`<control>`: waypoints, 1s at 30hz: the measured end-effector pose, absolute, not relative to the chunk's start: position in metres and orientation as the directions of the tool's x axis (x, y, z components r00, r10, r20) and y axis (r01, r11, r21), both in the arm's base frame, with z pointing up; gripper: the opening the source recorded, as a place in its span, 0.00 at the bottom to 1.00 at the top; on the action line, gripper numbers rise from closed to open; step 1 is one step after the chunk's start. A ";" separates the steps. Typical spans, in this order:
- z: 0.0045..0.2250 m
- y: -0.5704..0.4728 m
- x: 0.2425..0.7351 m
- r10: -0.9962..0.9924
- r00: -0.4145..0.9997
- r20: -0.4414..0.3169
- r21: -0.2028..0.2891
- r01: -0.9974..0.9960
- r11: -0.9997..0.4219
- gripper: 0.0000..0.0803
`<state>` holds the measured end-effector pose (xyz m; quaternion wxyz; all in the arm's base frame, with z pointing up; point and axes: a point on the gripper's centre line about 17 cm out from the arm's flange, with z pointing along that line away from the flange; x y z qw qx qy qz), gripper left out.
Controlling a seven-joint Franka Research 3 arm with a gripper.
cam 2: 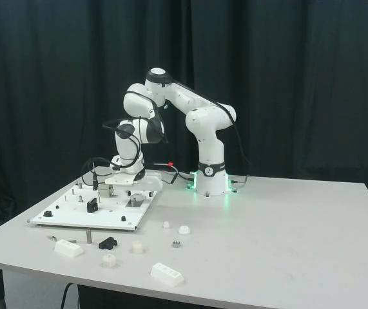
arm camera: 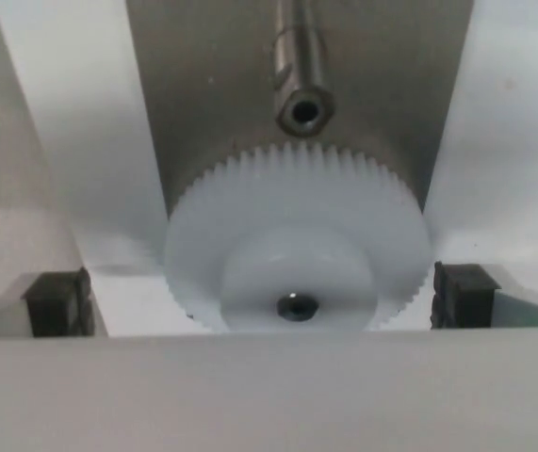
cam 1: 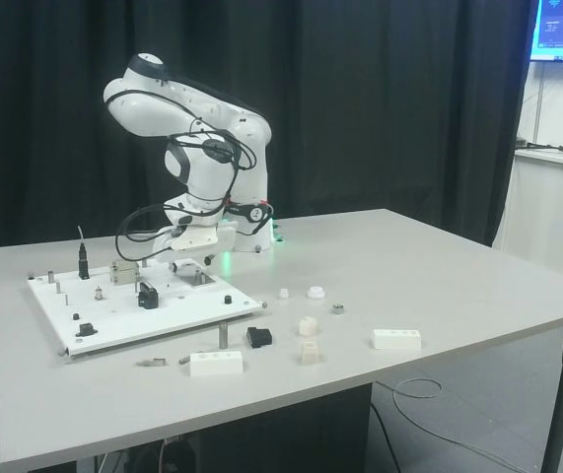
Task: Remove large gear.
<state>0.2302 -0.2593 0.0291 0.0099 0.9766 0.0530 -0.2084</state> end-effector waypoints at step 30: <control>0.023 -0.263 0.233 0.097 0.913 -0.395 0.008 0.109 -0.994 1.00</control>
